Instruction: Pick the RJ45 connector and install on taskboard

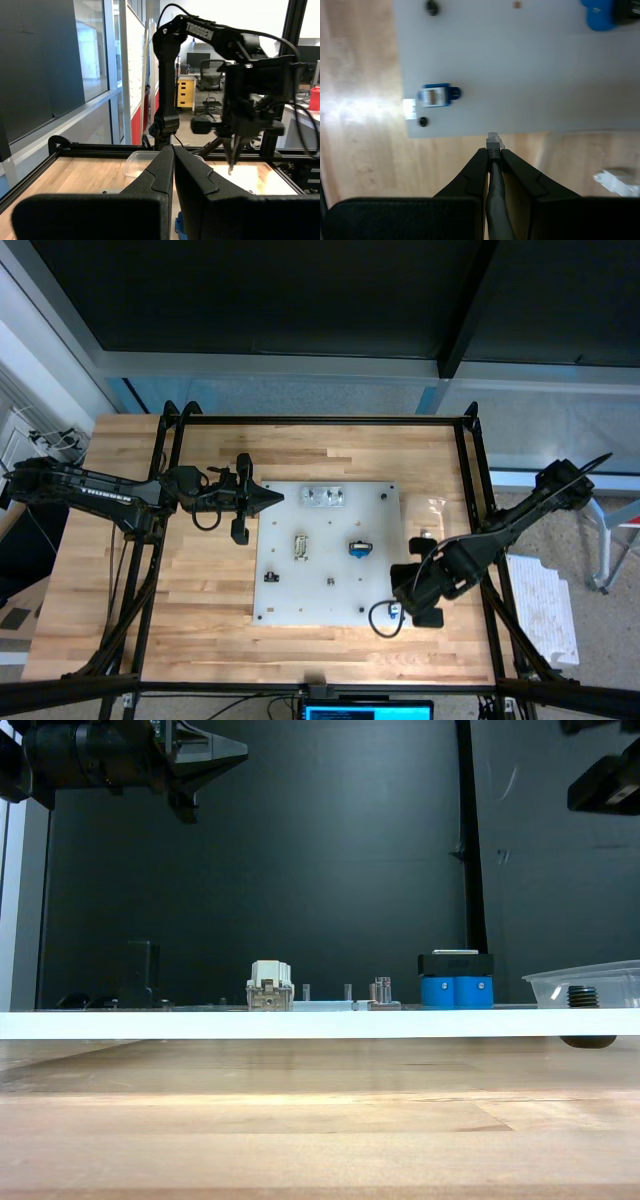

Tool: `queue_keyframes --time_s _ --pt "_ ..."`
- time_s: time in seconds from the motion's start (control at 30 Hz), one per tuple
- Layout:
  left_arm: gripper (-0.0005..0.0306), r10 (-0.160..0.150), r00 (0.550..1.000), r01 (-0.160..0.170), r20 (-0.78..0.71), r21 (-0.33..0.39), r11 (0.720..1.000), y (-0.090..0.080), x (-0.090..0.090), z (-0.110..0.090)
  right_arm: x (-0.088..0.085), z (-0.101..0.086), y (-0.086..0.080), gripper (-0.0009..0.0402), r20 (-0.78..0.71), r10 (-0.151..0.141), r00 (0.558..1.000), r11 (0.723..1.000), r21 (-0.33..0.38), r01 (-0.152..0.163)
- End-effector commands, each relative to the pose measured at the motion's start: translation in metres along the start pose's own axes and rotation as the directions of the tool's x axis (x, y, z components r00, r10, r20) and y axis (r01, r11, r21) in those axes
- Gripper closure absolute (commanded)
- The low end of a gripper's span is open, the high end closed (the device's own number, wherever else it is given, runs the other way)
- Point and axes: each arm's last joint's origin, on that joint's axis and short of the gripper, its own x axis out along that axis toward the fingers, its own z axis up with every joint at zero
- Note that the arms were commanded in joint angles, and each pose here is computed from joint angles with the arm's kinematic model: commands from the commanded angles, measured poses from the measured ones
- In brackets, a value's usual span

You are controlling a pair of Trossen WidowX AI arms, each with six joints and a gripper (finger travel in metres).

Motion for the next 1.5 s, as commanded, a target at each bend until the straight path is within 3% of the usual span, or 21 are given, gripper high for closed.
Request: queue_keyframes --time_s 0.03,0.4,0.83,1.5 --pt "0.03 0.0 1.0 0.0 0.0 0.0 1.0 0.0 0.0 0.0 0.002 0.006 0.009 0.0393 -0.003 0.0 1.0 1.0 0.014 0.0" --pt "0.03 0.0 1.0 0.0 0.0 0.0 1.0 0.0 0.0 0.0 0.008 0.019 0.03 0.0393 -0.014 -0.005 1.0 1.0 0.007 0.005" --pt "0.03 0.0 1.0 0.0 0.0 0.0 1.0 0.0 0.0 0.0 0.017 0.028 0.042 0.0393 -0.02 -0.008 1.0 1.0 -0.003 0.008" --pt "0.03 0.0 1.0 0.0 0.0 0.0 1.0 0.0 0.0 0.0 0.027 0.028 0.043 0.0393 -0.023 -0.044 0.999 0.999 -0.009 0.044"
